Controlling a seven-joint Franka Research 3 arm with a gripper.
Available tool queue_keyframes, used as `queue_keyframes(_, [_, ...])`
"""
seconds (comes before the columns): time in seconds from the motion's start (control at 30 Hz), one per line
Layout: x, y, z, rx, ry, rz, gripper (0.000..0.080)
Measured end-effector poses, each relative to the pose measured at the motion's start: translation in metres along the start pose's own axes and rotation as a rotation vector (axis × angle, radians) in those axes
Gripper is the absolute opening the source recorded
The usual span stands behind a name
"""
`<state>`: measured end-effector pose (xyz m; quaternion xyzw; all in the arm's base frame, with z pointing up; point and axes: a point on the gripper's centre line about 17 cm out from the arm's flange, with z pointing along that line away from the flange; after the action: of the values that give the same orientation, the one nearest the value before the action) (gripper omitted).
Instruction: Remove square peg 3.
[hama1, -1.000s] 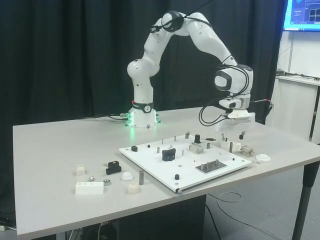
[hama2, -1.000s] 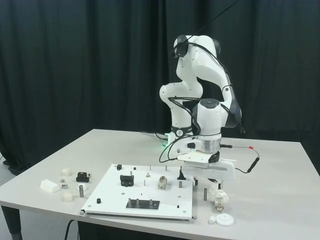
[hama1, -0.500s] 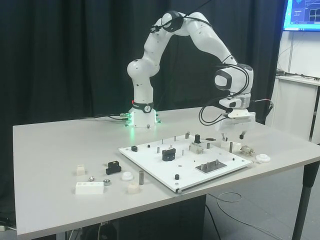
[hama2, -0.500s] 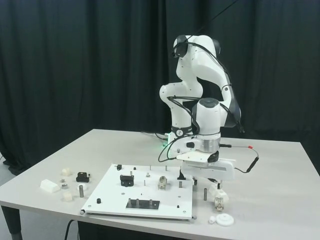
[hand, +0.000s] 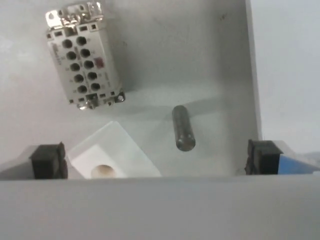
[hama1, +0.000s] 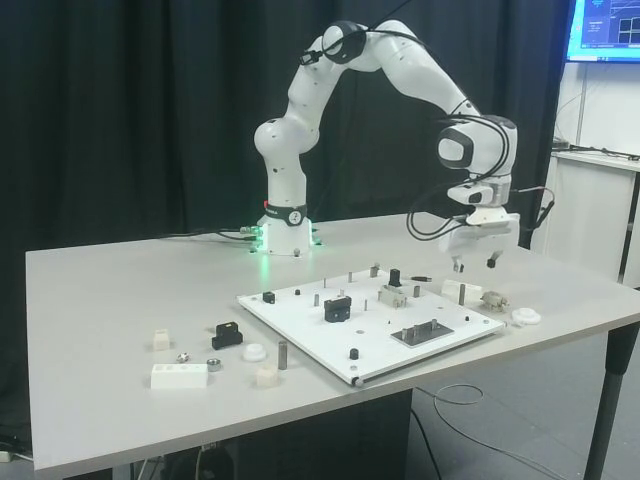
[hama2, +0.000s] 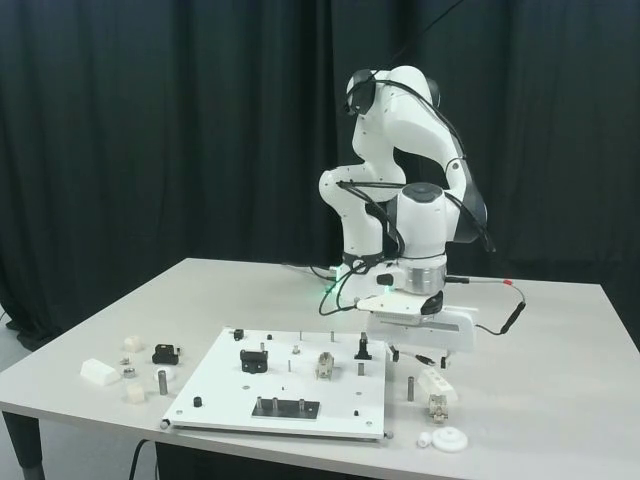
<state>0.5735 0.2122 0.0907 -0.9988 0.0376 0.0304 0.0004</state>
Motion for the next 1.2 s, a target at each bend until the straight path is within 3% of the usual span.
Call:
queue_keyframes(0.3, [0.004, 0.002, -0.016, -0.007, -0.01, -0.014, 0.08])
queue_keyframes(0.57, [0.006, 0.007, -0.022, -0.011, -0.02, -0.062, 0.08])
queue_keyframes(0.9, [0.002, 0.031, -0.018, -0.027, -0.057, -0.112, 0.08])
queue_keyframes(1.2, [-0.004, 0.07, -0.005, -0.035, -0.096, -0.21, 0.08])
